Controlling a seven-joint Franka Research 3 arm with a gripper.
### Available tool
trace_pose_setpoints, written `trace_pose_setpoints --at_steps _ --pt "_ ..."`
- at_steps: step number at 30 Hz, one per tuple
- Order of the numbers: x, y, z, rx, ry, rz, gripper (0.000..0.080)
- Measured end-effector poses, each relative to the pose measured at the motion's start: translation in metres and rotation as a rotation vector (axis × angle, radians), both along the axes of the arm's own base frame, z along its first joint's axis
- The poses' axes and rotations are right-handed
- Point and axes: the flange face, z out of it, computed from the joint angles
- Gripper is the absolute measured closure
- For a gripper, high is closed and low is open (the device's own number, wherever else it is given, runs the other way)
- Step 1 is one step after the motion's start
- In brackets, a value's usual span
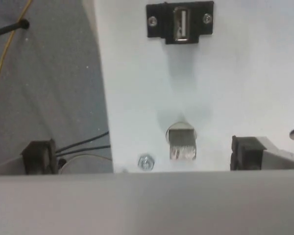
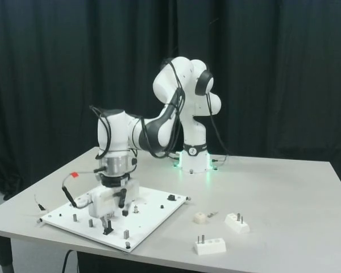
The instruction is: Pick USB.
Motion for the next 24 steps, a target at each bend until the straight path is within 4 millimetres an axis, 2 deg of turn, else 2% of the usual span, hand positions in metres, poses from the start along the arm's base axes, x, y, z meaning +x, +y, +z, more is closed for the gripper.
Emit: trace_pose_setpoints --at_steps 6,7,9,24 --pt "0.001 -0.002 0.022 0.002 -0.006 0.024 0.0037" --pt "0.002 -0.002 0.025 0.002 -0.007 0.028 0.0004" --pt "0.002 -0.002 0.029 0.002 -0.010 0.038 0.0004" --pt "0.008 0.002 0.045 -0.017 -0.012 0.101 0.0003"
